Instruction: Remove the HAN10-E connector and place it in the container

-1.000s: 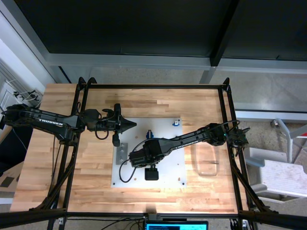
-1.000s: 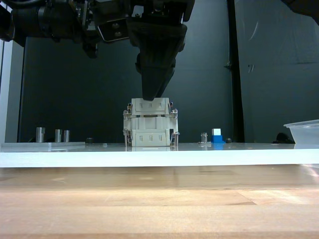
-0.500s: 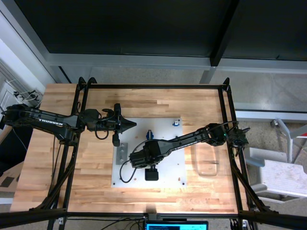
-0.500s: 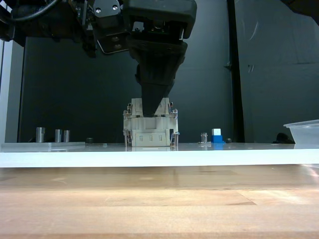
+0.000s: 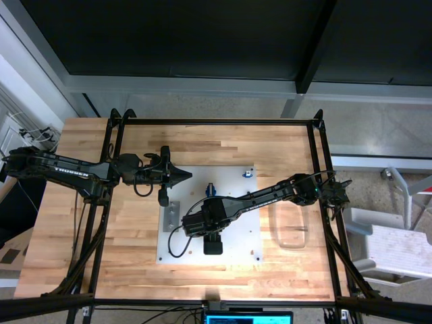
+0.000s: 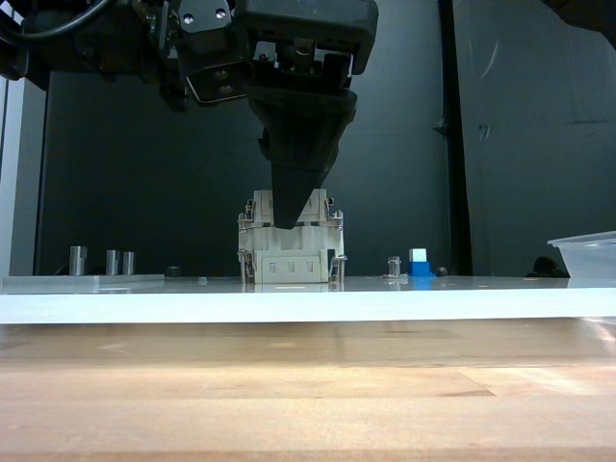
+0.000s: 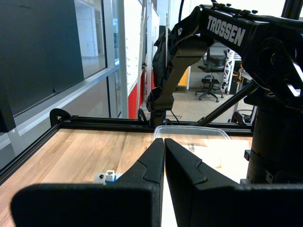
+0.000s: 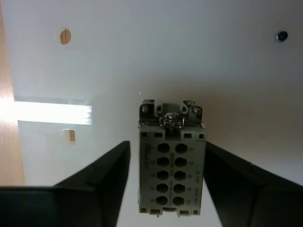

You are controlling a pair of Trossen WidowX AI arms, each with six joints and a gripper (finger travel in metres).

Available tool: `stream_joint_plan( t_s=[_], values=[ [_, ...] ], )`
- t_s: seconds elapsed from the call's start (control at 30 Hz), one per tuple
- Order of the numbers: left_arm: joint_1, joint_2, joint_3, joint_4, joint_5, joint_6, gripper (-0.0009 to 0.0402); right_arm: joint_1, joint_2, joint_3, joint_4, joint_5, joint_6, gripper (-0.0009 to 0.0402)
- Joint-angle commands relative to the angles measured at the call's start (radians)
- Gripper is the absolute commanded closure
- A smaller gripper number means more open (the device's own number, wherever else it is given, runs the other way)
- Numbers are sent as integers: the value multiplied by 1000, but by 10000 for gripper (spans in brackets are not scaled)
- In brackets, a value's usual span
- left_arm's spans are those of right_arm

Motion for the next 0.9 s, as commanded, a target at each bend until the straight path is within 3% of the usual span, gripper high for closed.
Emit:
stream_joint_plan(
  t_s=[0.03, 0.43, 0.9],
  values=[
    [0, 0, 0, 0, 0, 0, 393, 0, -1, 0, -2, -1, 0, 244],
    [0, 0, 0, 1, 0, 0, 393, 0, -3, 0, -9, -3, 0, 345],
    [0, 0, 0, 1, 0, 0, 393, 1, -16, 16, -25, -8, 0, 353]
  ],
)
